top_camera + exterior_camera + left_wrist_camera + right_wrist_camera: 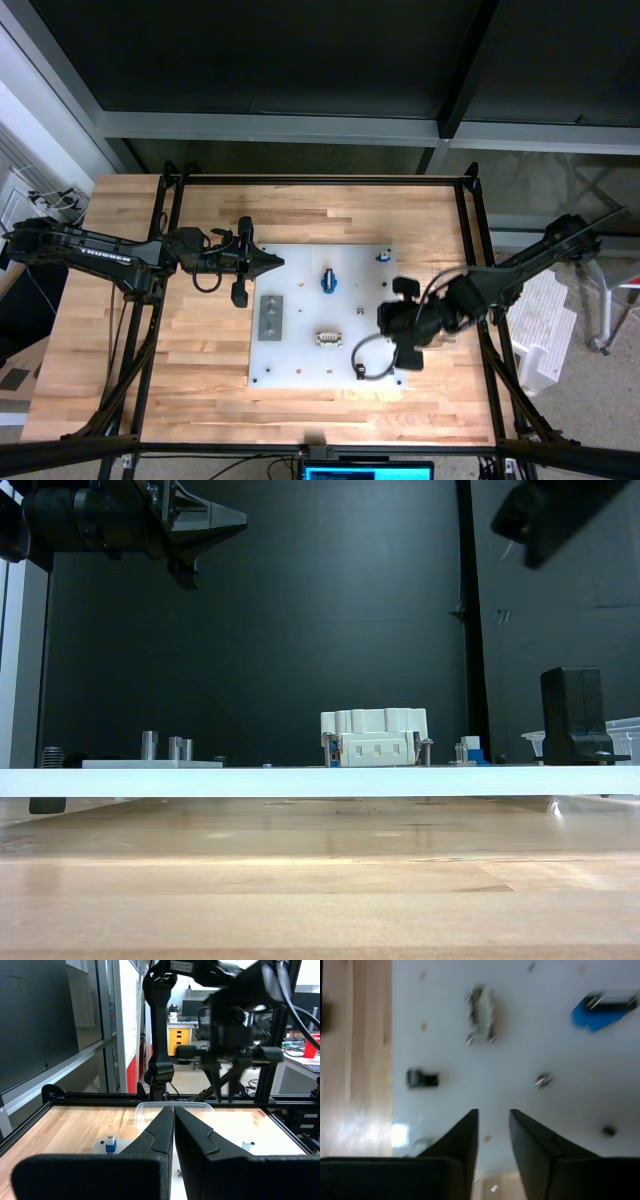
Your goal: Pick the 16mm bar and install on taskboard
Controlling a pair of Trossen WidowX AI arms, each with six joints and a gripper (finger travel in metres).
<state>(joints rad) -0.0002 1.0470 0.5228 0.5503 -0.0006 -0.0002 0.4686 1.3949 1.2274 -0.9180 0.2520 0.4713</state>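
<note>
Starting with the right gripper [388,322]: hovering above the right part of the taskboard [295,362], fingers [465,1135] parted a little with nothing between them, so empty-handed, and aimed straight down at the white plate. Got the left gripper [278,262] hanging high at the board's left edge, pinched together on nothing, well clear of the action. Pegging the 16mm bar [542,1080] as that tiny metal speck lying on the plate just ahead of the right fingers, between the blue knob [328,281] and the white connector [326,340], though too smeared to swear to. Plenty to go wrong from here: coming down a hair off and flicking something that small across the slick plastic, or pinching it crooked and then jamming it at the grey block [271,318]. Could also snag the black connector [360,372] and its cable loop close by. Only one container around, a clear tray [145,1115] past the board's far end by the right arm's base. Can't make out anything inside.
</note>
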